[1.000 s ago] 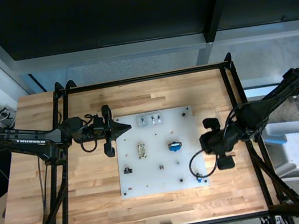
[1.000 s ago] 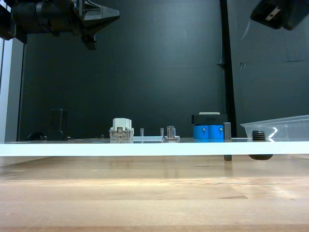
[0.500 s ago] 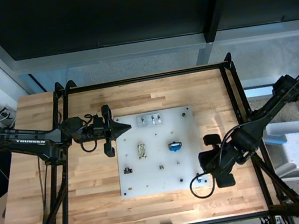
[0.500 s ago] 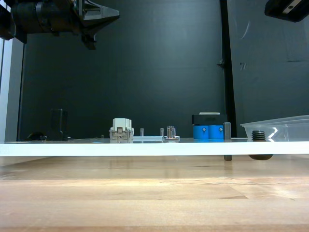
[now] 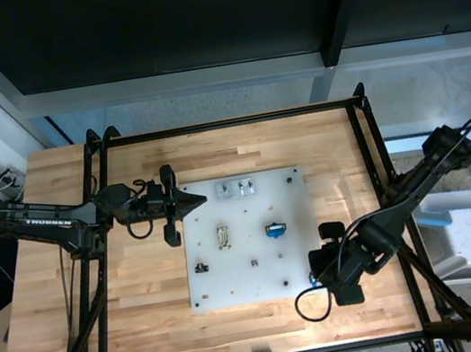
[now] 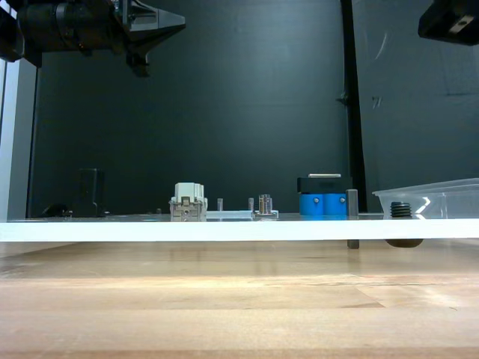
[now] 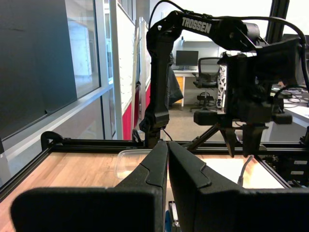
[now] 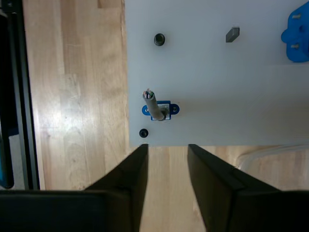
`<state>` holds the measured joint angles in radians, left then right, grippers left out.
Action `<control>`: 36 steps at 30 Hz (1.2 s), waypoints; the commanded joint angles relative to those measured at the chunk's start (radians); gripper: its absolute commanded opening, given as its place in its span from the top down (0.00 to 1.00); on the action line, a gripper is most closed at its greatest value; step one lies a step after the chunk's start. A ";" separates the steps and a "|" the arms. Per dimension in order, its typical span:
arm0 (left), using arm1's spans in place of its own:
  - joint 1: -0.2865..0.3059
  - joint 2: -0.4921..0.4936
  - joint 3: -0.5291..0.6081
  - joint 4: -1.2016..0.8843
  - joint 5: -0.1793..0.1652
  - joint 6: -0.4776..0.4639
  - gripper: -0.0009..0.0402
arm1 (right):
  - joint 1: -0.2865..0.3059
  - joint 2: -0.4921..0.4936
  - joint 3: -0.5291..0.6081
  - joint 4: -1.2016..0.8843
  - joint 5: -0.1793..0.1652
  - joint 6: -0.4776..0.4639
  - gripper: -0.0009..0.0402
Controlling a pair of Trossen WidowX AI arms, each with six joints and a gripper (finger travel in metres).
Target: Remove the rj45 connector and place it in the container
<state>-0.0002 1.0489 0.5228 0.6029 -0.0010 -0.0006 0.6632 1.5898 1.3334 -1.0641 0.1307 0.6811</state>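
Blue plastic frames the plug [image 8: 158, 110], which sits seated in the white board [image 8: 217, 72] close to its near right corner. A short beige stub of cable pokes up out of it, with bare wire ends at the tip. I judge it light and hard-shelled, but tiny and slick, and probably held in by a springy latch, while the stub looks bendy. So I would pinch low, across the body where the stub enters, rather than tug the loose end. I would then draw it straight out, to spare the latch and keep it from popping free of my grip. My right gripper [image 8: 166, 151] hangs high above it, fingers spread with nothing between them. The plug lies just beyond the tips and well apart from them. The tub [image 6: 438, 196], clear and shallow, rests beside the board's right edge, near enough that I expect only a short carry. My left gripper [image 5: 196, 199] is parked over the board's far left corner, fingers pressed together and empty. Under it all lies the wooden table [image 5: 145, 283].
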 commanded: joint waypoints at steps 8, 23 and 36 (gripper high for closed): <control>0.000 0.000 0.000 0.000 0.000 0.000 0.98 | 0.000 0.056 -0.002 0.019 0.021 0.000 0.55; 0.000 0.000 0.000 0.000 0.000 0.000 0.98 | -0.002 0.130 -0.003 0.073 0.012 -0.010 0.55; 0.000 0.000 0.000 0.000 0.000 0.000 0.98 | -0.015 0.155 -0.031 0.121 0.034 -0.039 0.55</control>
<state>-0.0002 1.0489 0.5228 0.6025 -0.0010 -0.0002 0.6483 1.7454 1.3087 -0.9474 0.1646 0.6411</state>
